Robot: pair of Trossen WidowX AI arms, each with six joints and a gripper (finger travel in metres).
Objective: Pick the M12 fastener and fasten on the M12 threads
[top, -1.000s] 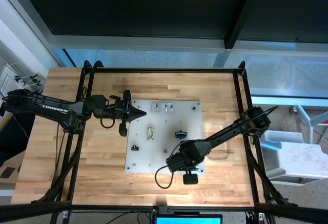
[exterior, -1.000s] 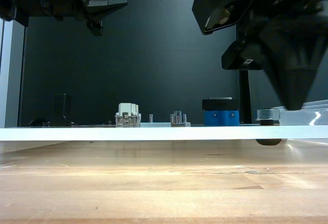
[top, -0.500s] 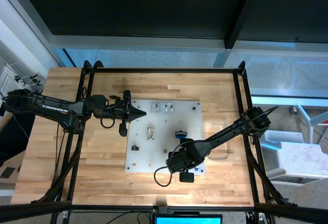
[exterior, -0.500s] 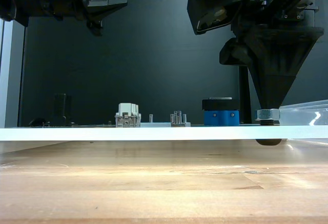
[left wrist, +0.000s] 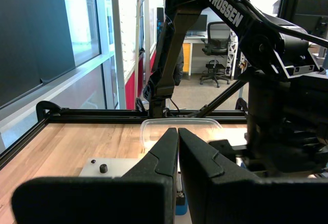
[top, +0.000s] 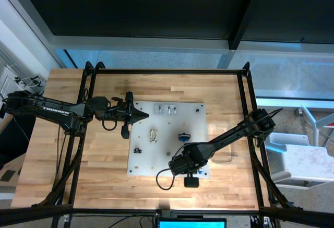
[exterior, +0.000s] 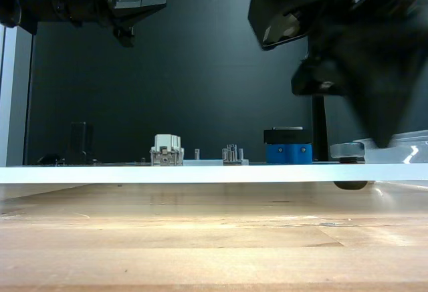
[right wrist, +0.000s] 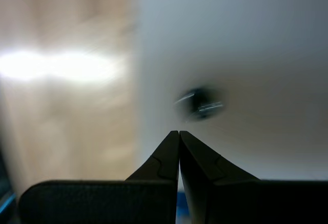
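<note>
- Since half a second ago the right gripper (right wrist: 179, 133) has slid off to the right: in the low view its tip then stood straight over the M12 nut (exterior: 348, 149), and now it hangs beside and slightly above it, smeared by motion.
- Its fingers are pressed together with nothing between them (the right wrist view shows only a hairline seam).
- That same view shows the nut as a blurred silver-and-dark spot on the white board (top: 156, 160), apart from the fingertips and not touched by them.
- From table height the nut sits on its stud (exterior: 348, 160), of which a short dark stub shows between nut and board.
- It appears in front of the clear tray (exterior: 401, 146); the right wrist view puts it on the board itself, not in the tray.
- From above, the right arm covers the nut, low over the board's near right edge.
- The blue connector block (exterior: 288, 152) stands on the board to the left of the nut, well clear of it.
- The left gripper (left wrist: 178, 130) has not shifted: it hangs high over the board's far left edge, pointing inward.
- Its fingers are closed against each other and empty.
</note>
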